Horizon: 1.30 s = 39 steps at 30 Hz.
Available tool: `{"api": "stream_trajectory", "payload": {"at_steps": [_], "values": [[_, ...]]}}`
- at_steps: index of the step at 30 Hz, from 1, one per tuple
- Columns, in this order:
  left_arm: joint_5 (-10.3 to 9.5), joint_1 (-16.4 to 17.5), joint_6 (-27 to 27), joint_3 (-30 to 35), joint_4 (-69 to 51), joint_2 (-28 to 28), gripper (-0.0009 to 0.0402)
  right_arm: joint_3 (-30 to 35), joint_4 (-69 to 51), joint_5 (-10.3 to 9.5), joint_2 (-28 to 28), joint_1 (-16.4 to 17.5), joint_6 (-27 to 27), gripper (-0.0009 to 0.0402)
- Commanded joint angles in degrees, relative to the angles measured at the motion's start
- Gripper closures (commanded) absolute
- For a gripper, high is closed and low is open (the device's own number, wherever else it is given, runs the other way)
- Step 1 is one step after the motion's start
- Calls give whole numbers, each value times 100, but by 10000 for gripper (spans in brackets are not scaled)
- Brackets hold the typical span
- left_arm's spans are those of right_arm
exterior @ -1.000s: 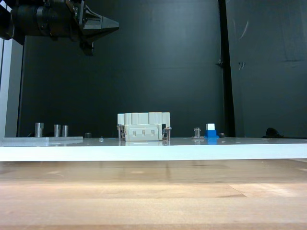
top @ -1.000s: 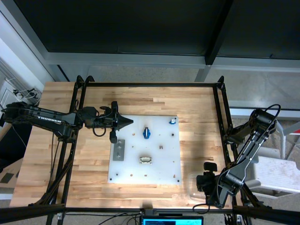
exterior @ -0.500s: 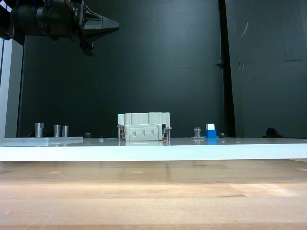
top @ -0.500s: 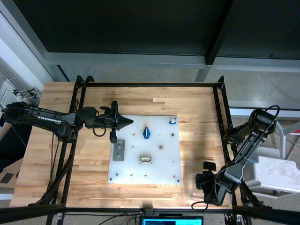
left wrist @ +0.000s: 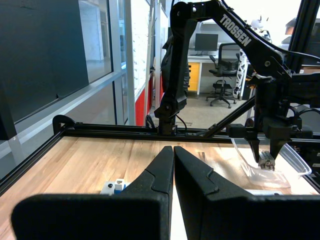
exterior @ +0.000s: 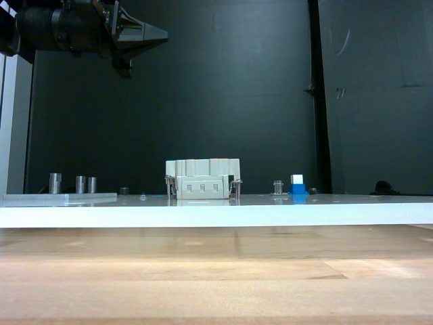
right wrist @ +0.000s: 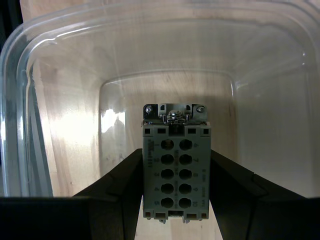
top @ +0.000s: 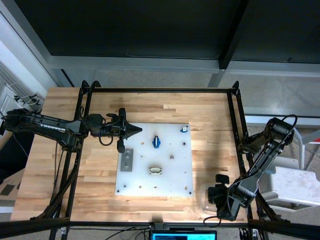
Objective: Remove the HAN10-E connector and place it in the container
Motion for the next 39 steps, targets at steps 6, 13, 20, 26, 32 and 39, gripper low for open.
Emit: {"api": "stream_trajectory", "payload": {"at_steps": [6, 13, 20, 26, 32, 39], "values": [[2, 2, 0, 0, 0, 0, 393, 13, 42, -190, 7, 24, -13, 245], [2, 2, 0, 0, 2, 0, 393, 13, 35, -181, 7, 33, -9, 127], [2, 2, 0, 0, 2, 0, 393, 13, 28, -173, 7, 46, -9, 99], [2, 2, 0, 0, 0, 0, 393, 13, -39, -142, -37, 57, -11, 111], [2, 0, 0, 0, 2, 0, 393, 13, -94, -142, -249, 70, 9, 121], [2, 0, 0, 0, 2, 0, 393, 13, -225, -190, -483, 92, 72, 123]]}}
